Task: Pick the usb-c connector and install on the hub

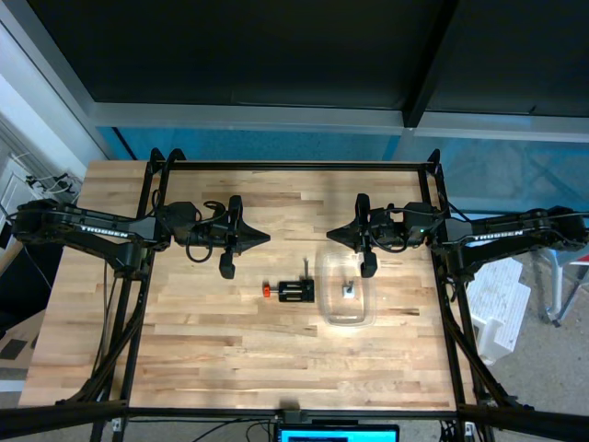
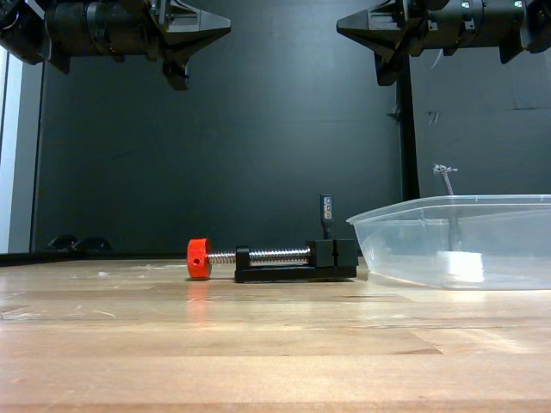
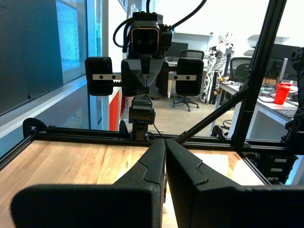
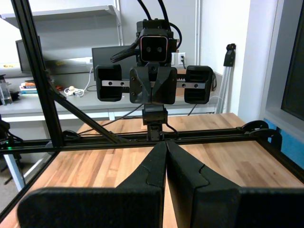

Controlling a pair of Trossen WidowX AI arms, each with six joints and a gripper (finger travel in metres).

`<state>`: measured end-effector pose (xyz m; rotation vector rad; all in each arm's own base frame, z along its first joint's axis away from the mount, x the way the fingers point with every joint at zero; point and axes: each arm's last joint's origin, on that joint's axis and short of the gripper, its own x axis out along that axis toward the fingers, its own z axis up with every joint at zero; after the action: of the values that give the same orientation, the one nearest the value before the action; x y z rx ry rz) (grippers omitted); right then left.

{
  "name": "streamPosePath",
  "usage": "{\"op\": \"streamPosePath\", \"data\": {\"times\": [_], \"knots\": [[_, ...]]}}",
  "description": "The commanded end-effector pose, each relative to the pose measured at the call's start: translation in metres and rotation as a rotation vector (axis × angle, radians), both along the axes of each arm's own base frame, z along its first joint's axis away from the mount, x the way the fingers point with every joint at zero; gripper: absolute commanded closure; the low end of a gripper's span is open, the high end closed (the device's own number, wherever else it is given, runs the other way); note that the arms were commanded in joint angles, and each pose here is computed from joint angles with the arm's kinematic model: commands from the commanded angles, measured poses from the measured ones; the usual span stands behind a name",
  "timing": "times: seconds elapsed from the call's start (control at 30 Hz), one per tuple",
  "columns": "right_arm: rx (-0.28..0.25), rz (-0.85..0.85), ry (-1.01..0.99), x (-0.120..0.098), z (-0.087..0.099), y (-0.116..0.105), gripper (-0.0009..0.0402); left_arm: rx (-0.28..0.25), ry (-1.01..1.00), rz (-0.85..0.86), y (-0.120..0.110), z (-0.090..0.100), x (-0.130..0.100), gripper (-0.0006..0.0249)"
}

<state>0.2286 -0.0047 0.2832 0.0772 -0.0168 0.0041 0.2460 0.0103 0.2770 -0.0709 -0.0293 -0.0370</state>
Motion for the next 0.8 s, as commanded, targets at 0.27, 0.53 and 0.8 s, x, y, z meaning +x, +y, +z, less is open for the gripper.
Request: {"op": "streamPosePath", "data": {"times": [0.27,0.53,0.8], "knots": [[0.022,0.002,0.191,0.001,-0.001,0.001,0.0393,0.0,0.0,0.0,0.0,0.0,0.0,0.0243],[0.03,0.021,0.45,-0.003,0.004,0.006,0.0393,0.0,0.0,0.0,0.0,0.0,0.0,0.0243],[0.024,0.046,0.673,-0.015,0.008,0.013,0.0393,0.0,0.0,0.0,0.0,0.0,0.0,0.0243]]}}
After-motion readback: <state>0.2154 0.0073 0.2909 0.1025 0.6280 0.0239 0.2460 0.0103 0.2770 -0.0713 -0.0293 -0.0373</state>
